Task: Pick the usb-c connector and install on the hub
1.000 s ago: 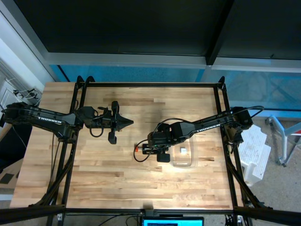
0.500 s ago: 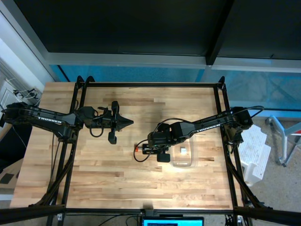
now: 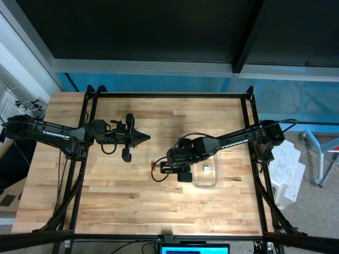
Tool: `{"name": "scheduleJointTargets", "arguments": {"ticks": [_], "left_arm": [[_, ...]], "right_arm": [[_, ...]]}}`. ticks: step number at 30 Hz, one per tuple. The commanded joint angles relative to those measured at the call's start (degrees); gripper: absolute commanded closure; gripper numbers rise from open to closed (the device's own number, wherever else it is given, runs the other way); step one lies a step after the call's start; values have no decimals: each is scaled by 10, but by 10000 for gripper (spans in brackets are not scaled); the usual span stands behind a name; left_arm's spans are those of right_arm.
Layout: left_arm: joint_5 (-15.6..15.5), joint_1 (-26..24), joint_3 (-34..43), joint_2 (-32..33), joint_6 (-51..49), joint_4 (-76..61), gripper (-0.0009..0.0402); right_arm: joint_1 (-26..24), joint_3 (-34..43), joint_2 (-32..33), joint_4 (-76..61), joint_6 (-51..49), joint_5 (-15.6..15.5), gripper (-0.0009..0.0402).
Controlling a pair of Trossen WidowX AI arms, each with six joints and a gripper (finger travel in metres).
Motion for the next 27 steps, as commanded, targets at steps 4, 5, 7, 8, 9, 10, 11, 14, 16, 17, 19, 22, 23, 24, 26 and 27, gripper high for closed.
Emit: {"name": "scheduleJointTargets", "arguments": {"ticks": [4,5,7,8,9,10,11,14,16,17,19,22,23,24,26,27], "left_arm": [[0,0,0,0,0,0,393],[0,0,0,0,0,0,393],[0,0,0,0,0,0,393],[0,0,0,0,0,0,393],[0,0,0,0,0,0,393],[0,0,0,0,0,0,393],[0,0,0,0,0,0,393],[0,0,0,0,0,0,393],[0,0,0,0,0,0,393],[0,0,0,0,0,0,393],[0,0,0,0,0,0,393],[0,0,0,0,0,0,393],[0,0,0,0,0,0,393],[0,0,0,0,0,0,393],[0,0,0,0,0,0,393],[0,0,0,0,0,0,393]], "right_arm": [[1,2,-31,-12,3,1,203],[1,2,-36,-12,3,1,199],[2,2,-47,-13,3,1,193],[2,2,-52,-13,3,1,191],[2,2,-57,-14,3,1,191],[2,2,-63,-16,3,1,191],[2,0,-68,-17,3,1,191],[2,-16,-87,-16,5,0,194],[3,-35,-104,-11,6,1,194],[4,-45,-113,-7,8,1,194],[5,-61,-126,3,15,1,193],[5,-81,-143,18,19,1,192],[5,-85,-146,19,19,1,193],[5,-88,-148,19,19,1,193],[6,-92,-149,21,19,1,194],[6,-93,-151,21,19,1,195]]}}
